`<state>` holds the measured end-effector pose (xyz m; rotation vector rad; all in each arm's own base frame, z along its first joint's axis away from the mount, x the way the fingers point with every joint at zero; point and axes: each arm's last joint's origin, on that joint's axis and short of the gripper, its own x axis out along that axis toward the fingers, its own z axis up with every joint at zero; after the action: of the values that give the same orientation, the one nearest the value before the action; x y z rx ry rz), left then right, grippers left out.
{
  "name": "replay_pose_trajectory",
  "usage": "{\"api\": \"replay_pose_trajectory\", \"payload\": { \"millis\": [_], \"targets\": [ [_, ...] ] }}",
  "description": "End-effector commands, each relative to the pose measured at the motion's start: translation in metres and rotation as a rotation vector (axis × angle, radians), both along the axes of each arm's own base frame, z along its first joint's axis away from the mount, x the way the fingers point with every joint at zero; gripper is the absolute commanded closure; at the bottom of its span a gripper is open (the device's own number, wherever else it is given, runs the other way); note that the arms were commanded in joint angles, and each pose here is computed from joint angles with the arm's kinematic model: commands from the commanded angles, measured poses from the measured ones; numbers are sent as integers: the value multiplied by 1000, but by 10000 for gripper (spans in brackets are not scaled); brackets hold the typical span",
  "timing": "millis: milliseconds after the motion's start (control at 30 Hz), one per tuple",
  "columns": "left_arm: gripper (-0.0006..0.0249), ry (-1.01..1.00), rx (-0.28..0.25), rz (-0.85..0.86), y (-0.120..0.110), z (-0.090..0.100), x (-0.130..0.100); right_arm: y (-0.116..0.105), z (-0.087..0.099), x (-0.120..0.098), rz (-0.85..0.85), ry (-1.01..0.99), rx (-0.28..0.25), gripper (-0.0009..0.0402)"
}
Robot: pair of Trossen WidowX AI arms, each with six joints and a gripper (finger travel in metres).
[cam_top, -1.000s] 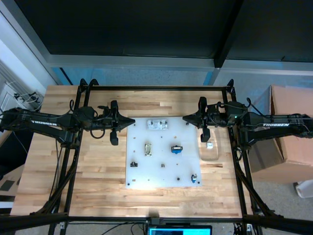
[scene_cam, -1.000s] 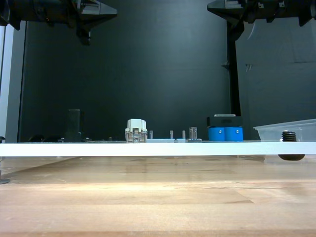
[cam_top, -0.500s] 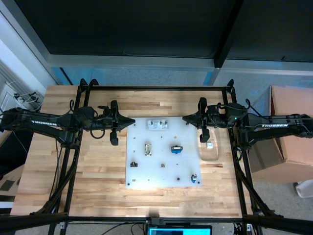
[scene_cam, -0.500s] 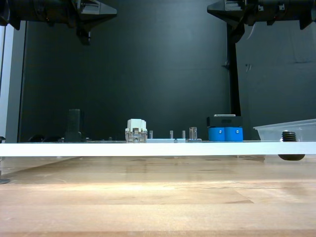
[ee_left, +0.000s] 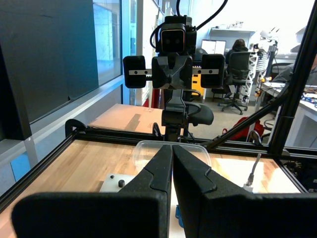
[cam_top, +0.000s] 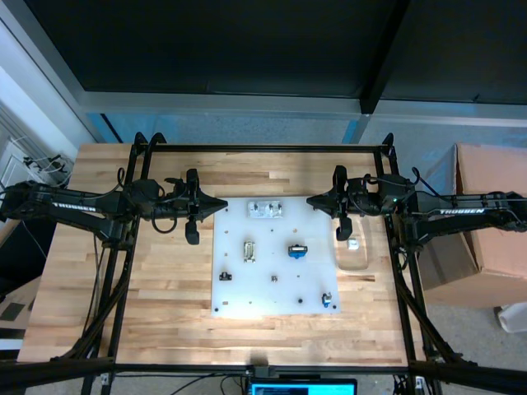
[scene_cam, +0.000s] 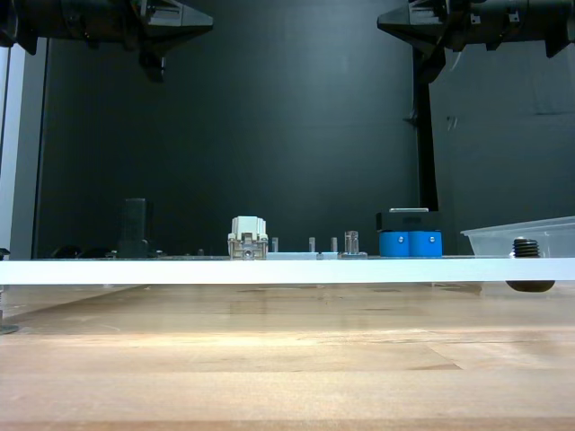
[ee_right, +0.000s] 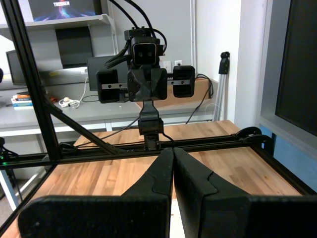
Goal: Pick the RJ45 connector and install on the taskboard
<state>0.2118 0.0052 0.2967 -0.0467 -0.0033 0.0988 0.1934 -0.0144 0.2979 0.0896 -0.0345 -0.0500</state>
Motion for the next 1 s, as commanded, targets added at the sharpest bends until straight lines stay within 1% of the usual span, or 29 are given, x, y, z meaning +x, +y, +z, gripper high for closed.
{"api": "replay_pose_trajectory", "payload": {
  "millis": [33,433,1000],
  "targets": [
    [243,-1,0,0,0,0,0,0,0,0,1,0,-1,393],
    [243,-1,0,0,0,0,0,2,0,0,37,-2,7,393],
    [243,-1,0,0,0,0,0,3,0,0,40,1,7,393]
  ]
}}
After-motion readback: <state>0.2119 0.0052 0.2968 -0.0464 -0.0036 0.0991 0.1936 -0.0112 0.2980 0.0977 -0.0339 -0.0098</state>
